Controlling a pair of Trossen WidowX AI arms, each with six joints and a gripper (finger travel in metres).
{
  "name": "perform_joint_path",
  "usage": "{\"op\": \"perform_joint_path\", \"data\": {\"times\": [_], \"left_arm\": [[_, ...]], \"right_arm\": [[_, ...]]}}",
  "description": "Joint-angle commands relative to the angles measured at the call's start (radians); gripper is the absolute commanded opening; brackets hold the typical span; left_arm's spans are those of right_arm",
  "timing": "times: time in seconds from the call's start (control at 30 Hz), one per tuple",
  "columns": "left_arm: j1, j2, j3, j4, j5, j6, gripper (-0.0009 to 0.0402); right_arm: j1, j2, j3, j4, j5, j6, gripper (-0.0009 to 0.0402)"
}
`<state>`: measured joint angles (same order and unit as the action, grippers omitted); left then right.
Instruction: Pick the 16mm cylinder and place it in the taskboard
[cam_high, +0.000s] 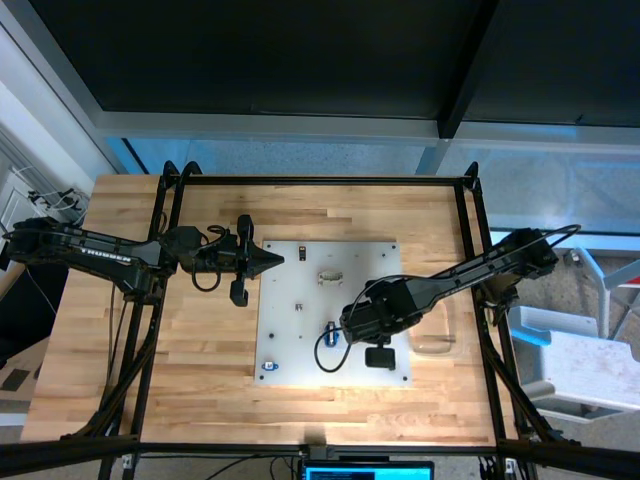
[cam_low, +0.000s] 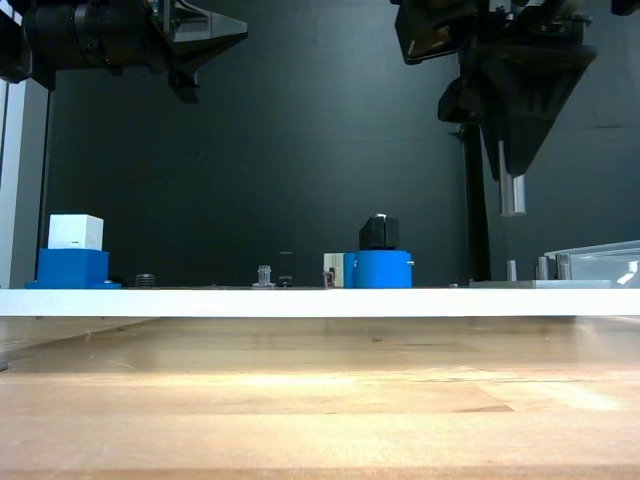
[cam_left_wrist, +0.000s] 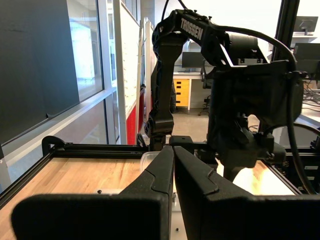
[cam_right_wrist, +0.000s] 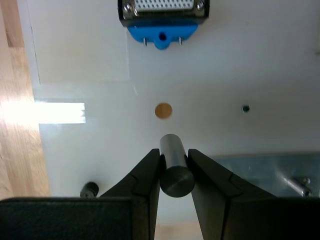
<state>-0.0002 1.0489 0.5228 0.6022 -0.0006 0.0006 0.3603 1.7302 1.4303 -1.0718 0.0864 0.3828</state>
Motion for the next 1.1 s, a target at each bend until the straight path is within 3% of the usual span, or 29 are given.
{"op": "perform_joint_path", "data": {"times": [0.03,0.57,1.1], "left_arm": [[0.0,0.0,0.0,0.0,0.0,0.0,0.0],[0.0,0.0,0.0,0.0,0.0,0.0,0.0],[0.0,0.0,0.0,0.0,0.0,0.0,0.0]], "right_arm": [[0.0,0.028,0.02,0.006,0.0,0.001,0.0032],[-0.002,0.079,0.049,0.034,0.005,0.002,0.0032],[-0.002,0.078,-0.003,0.088,0.011,0.002,0.0032]]}}
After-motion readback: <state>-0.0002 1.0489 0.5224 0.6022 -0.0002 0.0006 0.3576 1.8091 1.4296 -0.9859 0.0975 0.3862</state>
